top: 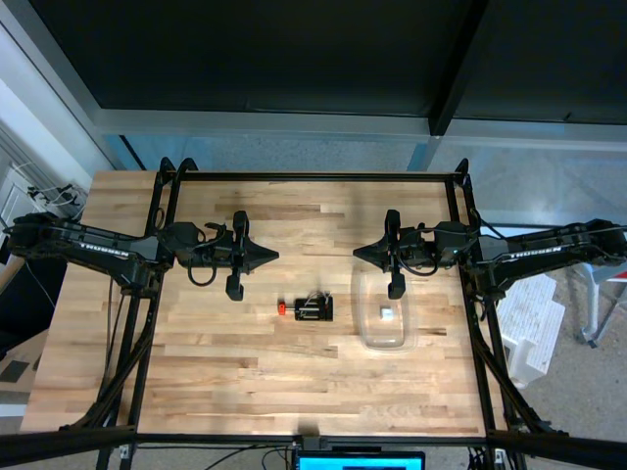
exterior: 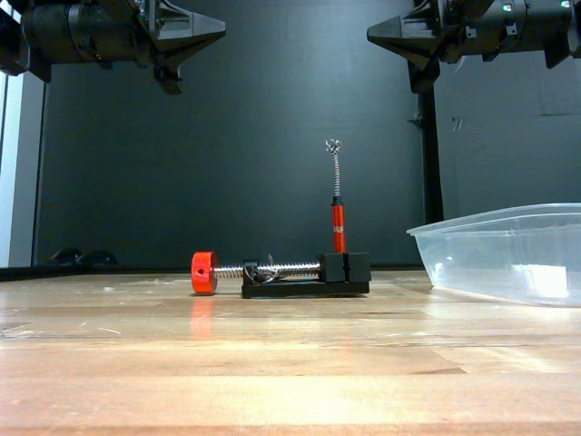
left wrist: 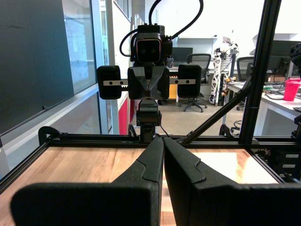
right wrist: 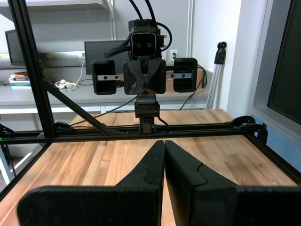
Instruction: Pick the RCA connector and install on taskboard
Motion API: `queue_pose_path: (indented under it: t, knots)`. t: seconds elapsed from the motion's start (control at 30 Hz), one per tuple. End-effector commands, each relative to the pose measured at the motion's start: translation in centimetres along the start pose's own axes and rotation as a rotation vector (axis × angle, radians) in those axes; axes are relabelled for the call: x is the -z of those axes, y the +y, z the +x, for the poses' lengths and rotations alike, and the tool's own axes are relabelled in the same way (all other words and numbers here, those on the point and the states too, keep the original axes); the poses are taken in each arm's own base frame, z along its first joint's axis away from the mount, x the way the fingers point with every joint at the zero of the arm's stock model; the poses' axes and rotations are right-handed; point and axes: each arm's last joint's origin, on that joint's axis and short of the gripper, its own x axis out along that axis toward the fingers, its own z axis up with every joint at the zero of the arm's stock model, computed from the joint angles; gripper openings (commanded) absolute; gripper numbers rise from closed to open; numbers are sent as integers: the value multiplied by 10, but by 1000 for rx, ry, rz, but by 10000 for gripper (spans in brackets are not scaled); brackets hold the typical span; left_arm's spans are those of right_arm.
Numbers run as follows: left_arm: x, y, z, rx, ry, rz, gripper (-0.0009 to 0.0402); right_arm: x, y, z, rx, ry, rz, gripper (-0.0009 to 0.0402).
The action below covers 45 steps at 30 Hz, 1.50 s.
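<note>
The red connector stands upright on the black vise, and its braided cable rises straight above it with nothing holding it. From above, the vise lies mid-table with its red knob to the left. My left gripper hovers high at the left, shut and empty, its fingers pressed together. Over the tray's far end my right gripper is likewise raised, shut on nothing, with its fingers touching.
A clear tray sits right of the vise and holds only the white block. In the low view the tray stands at the right. Black frame rails border the table.
</note>
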Motion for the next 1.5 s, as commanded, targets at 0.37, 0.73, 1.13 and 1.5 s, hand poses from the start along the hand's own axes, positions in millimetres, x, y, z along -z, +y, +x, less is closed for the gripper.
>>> queue_pose_path:
  t: [0.37, 0.73, 1.13, 1.5]
  knots:
    - [0, 0, 0, 0, 0, 0, 0, -3, 0, 0, -3, -27, -1, 0]
    - [0, 0, 0, 0, 0, 0, 0, -2, 0, 0, -3, -27, 6, 0]
    - [0, 0, 0, 0, 0, 0, 0, -2, 0, 0, -2, -26, 6, 0]
    - [0, 0, 0, 0, 0, 0, 0, -2, 0, 0, -2, -26, 6, 0]
